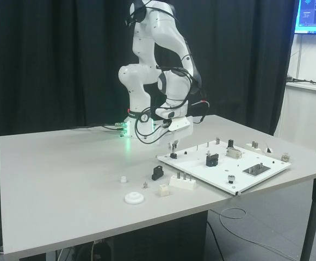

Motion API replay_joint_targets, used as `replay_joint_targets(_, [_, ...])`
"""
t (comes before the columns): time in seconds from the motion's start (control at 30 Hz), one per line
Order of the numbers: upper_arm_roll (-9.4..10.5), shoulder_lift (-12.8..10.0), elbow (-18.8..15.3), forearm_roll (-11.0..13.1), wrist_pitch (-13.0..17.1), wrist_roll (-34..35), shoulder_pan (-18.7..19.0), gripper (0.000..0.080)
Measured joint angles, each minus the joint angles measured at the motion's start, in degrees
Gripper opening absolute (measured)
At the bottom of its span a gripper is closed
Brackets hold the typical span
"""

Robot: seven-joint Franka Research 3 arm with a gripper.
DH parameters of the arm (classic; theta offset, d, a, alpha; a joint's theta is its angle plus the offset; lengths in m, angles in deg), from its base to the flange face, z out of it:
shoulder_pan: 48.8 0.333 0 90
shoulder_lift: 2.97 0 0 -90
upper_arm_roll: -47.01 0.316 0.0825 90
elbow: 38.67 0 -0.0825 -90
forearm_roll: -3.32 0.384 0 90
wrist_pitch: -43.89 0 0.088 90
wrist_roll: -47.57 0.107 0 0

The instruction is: Insert Ethernet.

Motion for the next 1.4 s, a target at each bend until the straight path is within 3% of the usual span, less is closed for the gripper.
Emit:
replay_joint_targets(0.77, [0.16, -0.4, 0.0, 0.3, 0.2, -0.3, 0.2, 0.0071])
replay_joint_targets(0.8, [0.16, -0.4, 0.1, 0.3, 0.2, -0.3, 0.3, 0.0342])
replay_joint_targets(0.93, [0.16, -0.3, 0.5, 0.3, 0.1, -0.3, 0.4, 0.0342])
replay_joint_targets(0.97, [0.16, -0.3, 0.7, 0.3, 0.0, -0.2, 0.4, 0.0636])
replay_joint_targets(1.13, [0.02, 0.4, 1.7, 0.2, -1.3, 0.1, 0.4, 0.0636])
replay_joint_targets(1.17, [-0.02, 0.6, 1.9, 0.2, -1.6, 0.2, 0.4, 0.0761])
replay_joint_targets(1.4, [-0.35, 2.4, 3.5, -0.3, -3.9, 1.3, 0.3, 0.0761])
